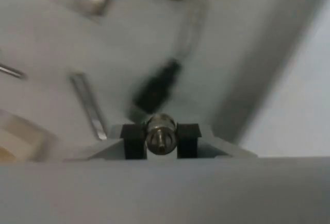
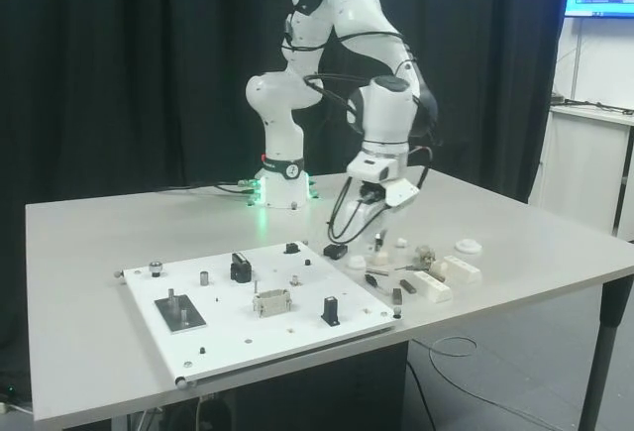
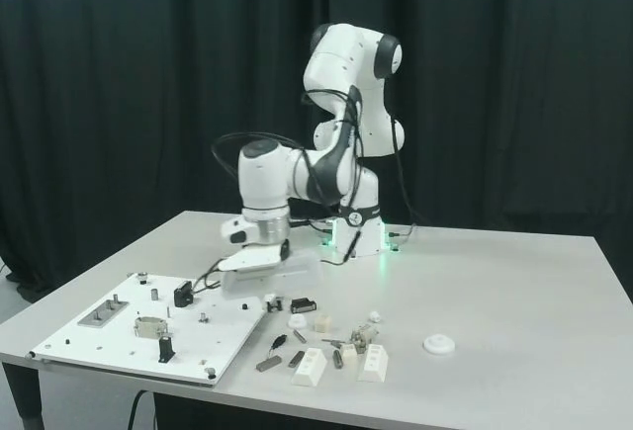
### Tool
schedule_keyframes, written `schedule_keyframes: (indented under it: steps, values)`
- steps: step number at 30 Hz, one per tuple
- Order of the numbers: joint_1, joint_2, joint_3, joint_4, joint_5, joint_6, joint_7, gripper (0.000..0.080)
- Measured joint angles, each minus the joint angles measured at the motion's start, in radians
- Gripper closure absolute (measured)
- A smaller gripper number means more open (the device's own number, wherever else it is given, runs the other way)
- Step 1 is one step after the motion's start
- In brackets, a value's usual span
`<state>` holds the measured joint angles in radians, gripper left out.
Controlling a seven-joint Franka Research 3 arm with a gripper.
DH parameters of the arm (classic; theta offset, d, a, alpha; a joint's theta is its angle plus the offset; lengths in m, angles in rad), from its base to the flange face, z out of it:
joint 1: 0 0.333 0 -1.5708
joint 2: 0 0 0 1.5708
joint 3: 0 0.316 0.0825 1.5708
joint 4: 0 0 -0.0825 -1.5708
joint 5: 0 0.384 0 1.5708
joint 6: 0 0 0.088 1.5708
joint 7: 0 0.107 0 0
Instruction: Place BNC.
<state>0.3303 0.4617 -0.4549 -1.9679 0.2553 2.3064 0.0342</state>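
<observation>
In the wrist view a small metal BNC connector (image 1: 161,136) sits clamped between my two black finger pads (image 1: 133,140), its end pointing at the camera. My gripper (image 1: 161,141) is shut on it. From the room views the gripper (image 2: 377,217) (image 3: 269,295) hangs a little above the grey table, just off the far right corner of the white board (image 2: 223,337) (image 3: 109,346). The connector itself is too small to make out in the room views.
Under the gripper lies a black plug (image 1: 156,85) (image 2: 336,251) (image 3: 303,304). Several loose white and metal parts (image 2: 436,277) (image 3: 341,351) are scattered beside the board. Fixtures stand on the board, among them a black block (image 2: 239,269) and a grey plate (image 2: 179,312).
</observation>
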Motion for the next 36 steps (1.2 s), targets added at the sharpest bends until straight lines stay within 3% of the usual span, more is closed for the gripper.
schedule_keyframes:
  steps: [9,24,36]
  values:
    - [0.075,-0.011,0.037,-0.018,-0.016,-0.006,0.131,0.0680]
    - [0.187,-0.040,0.120,-0.022,-0.085,-0.026,0.394,0.0680]
    - [0.255,-0.034,0.165,-0.025,-0.150,-0.027,0.541,0.0680]
